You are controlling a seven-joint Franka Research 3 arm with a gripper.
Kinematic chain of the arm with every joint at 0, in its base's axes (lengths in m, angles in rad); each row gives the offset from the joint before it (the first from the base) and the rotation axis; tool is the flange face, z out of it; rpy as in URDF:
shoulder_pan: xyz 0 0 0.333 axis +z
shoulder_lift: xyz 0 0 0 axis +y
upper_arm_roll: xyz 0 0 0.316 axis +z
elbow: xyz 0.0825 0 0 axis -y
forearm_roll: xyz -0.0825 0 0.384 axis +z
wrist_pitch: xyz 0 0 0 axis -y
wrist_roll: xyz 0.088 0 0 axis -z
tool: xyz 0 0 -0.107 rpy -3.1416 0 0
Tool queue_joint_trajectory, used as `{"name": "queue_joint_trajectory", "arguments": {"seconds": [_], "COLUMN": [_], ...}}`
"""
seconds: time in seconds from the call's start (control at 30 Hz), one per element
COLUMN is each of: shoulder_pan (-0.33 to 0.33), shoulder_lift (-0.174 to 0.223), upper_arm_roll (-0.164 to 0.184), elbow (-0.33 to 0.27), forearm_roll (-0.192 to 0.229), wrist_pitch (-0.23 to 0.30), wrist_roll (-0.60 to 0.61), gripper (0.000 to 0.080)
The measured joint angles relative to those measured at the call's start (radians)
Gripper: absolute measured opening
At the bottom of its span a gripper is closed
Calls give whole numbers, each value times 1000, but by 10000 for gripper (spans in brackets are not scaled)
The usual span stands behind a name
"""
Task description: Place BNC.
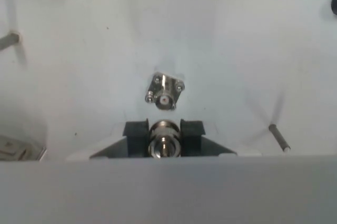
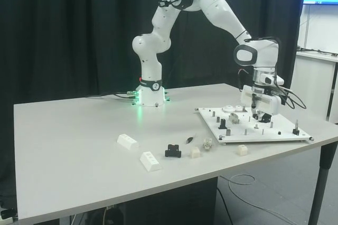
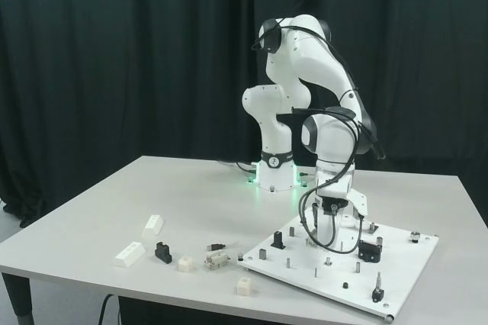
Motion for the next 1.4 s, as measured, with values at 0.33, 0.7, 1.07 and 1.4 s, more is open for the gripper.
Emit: {"name": "queue_joint_trajectory", "arguments": {"seconds": [0.33,0.7,1.07,1.4], "shoulder_pan": [-1,-1,-2,-29], "shoulder_lift": [-1,-8,-39,-79], "upper_arm_roll": [-3,-4,-48,-110], "elbow": [0,0,0,0], "forearm_roll": [0,1,-3,-70], "wrist_pitch": [0,1,-12,-65], "wrist_roll": [0,3,31,29], "gripper": [120,120,120,120]}}
